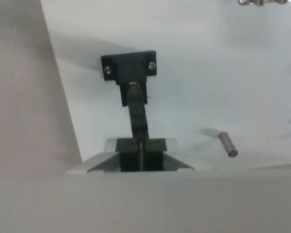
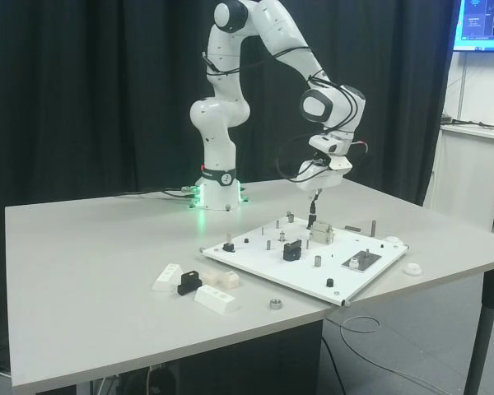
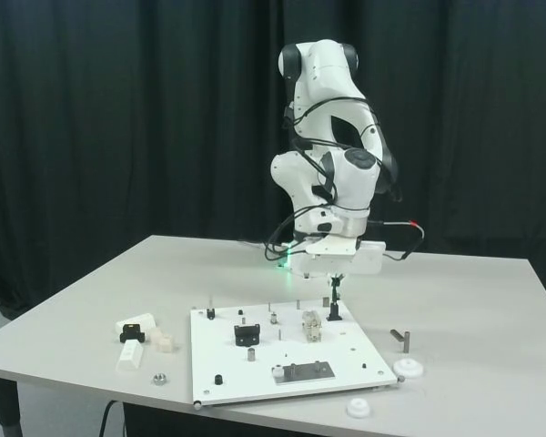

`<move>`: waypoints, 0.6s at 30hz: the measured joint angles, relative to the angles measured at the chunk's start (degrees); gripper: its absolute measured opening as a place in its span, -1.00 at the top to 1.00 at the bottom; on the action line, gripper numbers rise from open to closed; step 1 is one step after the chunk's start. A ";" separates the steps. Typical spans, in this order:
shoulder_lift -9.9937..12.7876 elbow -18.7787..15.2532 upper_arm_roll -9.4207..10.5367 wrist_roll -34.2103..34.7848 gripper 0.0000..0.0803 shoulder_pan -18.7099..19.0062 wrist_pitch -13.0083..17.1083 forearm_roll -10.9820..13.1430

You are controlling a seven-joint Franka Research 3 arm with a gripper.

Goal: Remove USB.

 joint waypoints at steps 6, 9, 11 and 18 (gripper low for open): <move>-1.64 0.58 0.01 0.00 0.95 0.01 -2.39 0.01; -2.77 1.10 0.07 0.01 0.95 0.06 -3.86 0.02; -3.52 1.45 0.13 0.22 0.95 0.08 -4.81 0.04; -5.60 1.97 0.32 0.81 0.95 0.26 -6.83 0.15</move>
